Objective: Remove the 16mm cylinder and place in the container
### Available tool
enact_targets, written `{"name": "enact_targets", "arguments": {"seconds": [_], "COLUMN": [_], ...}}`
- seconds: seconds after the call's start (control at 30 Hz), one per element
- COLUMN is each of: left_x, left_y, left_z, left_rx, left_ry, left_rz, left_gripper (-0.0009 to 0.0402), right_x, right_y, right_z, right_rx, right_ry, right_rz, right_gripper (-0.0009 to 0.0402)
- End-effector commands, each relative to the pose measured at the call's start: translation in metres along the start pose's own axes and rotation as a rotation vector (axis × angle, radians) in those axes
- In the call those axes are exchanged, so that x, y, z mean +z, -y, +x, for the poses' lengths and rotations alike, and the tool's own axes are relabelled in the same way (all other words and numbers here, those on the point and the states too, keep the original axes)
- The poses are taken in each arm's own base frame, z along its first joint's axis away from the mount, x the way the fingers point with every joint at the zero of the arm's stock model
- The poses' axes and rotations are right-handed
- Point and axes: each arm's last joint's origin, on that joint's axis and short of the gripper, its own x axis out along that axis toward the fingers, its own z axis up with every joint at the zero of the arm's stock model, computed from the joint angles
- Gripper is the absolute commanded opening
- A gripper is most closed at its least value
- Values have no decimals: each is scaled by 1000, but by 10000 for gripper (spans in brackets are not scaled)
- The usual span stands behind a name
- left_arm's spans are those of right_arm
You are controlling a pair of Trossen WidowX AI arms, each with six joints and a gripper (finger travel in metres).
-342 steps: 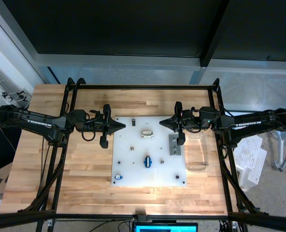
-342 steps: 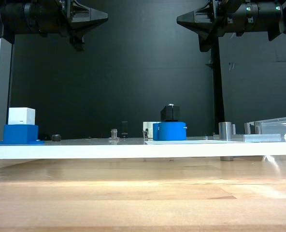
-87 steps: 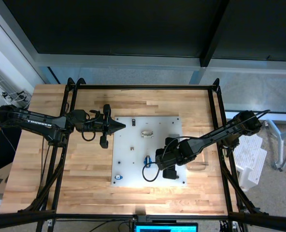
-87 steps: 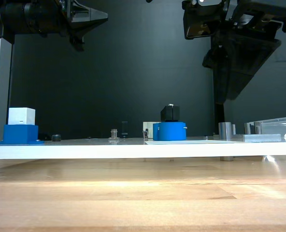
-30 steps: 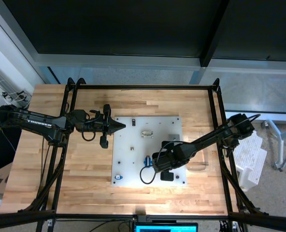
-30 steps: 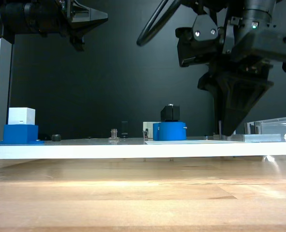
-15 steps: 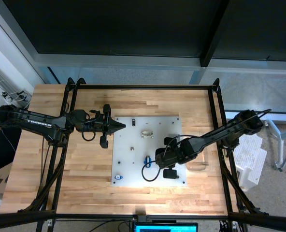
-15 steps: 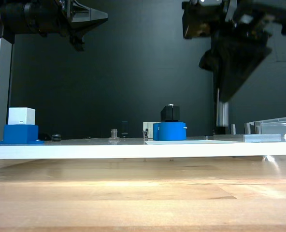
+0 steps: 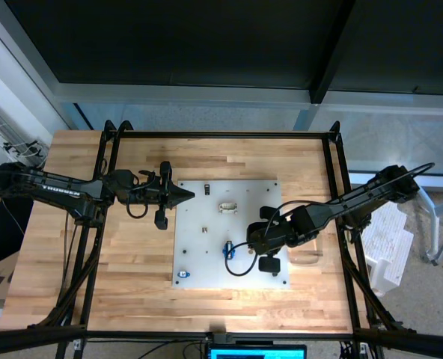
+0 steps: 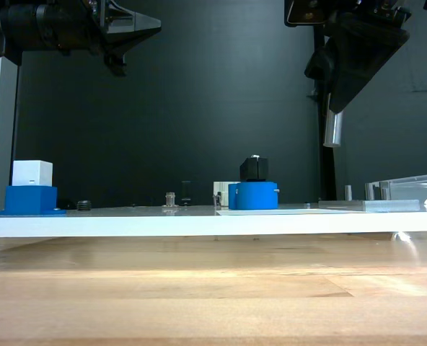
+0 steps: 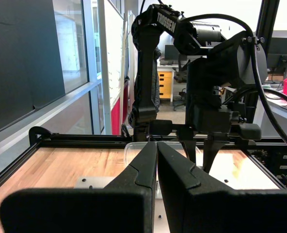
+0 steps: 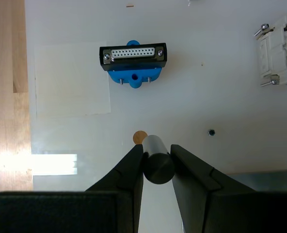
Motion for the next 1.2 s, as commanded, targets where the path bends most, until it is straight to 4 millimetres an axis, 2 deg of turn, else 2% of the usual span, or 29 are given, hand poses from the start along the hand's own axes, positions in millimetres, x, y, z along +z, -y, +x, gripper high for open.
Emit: {"name": "enact_targets", "arguments": {"seconds": [0.03, 0.2, 0.53, 0.93, 1.2], "left_x": [0, 0, 0, 0, 0], "left_y": [0, 0, 0, 0, 0], "left_z": [0, 0, 0, 0, 0], "left_rx": [0, 0, 0, 0, 0], "left_ry": [1, 1, 1, 1, 1], "left_rz": [0, 0, 0, 0, 0], "left_gripper": [0, 0, 0, 0, 0], "right_x": [-5, -20, -63, -111, -132], "right_y": [3, 11, 26, 38, 45], "right_z": [-4, -14, -33, -43, -47], "right_rx": [2, 8, 21, 31, 31], "right_ry": [6, 17, 14, -23, -43], "right_rz": [2, 15, 33, -5, -29], "right_gripper": [20, 20, 20, 20, 20]}}
